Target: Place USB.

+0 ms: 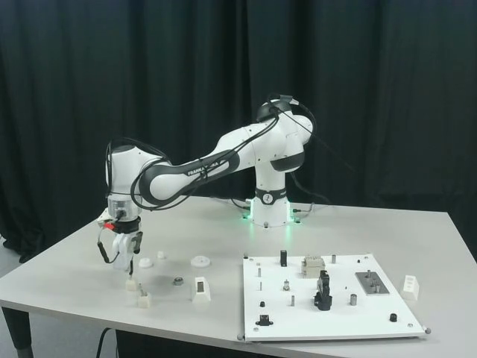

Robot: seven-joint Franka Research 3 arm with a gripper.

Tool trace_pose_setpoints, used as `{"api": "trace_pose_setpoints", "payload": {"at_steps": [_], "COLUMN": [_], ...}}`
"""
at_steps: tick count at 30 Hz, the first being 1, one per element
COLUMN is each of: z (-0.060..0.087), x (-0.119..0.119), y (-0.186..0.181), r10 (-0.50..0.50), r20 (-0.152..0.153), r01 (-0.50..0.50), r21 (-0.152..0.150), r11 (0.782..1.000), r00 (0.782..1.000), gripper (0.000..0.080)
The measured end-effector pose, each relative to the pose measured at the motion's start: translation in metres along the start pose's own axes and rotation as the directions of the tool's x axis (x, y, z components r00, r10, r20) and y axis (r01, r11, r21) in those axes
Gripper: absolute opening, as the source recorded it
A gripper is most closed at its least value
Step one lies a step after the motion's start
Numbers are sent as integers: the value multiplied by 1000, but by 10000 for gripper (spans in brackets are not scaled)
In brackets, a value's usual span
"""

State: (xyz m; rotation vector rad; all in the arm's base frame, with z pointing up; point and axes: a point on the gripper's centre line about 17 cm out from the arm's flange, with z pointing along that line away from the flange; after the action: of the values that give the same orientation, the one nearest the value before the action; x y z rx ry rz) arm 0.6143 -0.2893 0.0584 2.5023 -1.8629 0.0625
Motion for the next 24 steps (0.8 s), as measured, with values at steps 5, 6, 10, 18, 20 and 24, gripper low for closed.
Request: {"api": "trace_pose_setpoints", "payload": {"at_steps": [5,6,10,18,20,24], "z": [2,3,5,7,7,8], "x": [1,2,3,3,4,4], "y": [-1,-1,-1,0,1,1], "r10": [1,1,1,3,3,4], "r20": [-6,-7,-12,-11,-11,-10], "r01": [-1,-1,-1,-3,-3,-4], "r21": [2,2,3,2,2,2], "r11": [1000,1000,1000,1000,1000,1000], "r00": [1000,1000,1000,1000,1000,1000], "gripper": [141,141,141,141,141,141]}}
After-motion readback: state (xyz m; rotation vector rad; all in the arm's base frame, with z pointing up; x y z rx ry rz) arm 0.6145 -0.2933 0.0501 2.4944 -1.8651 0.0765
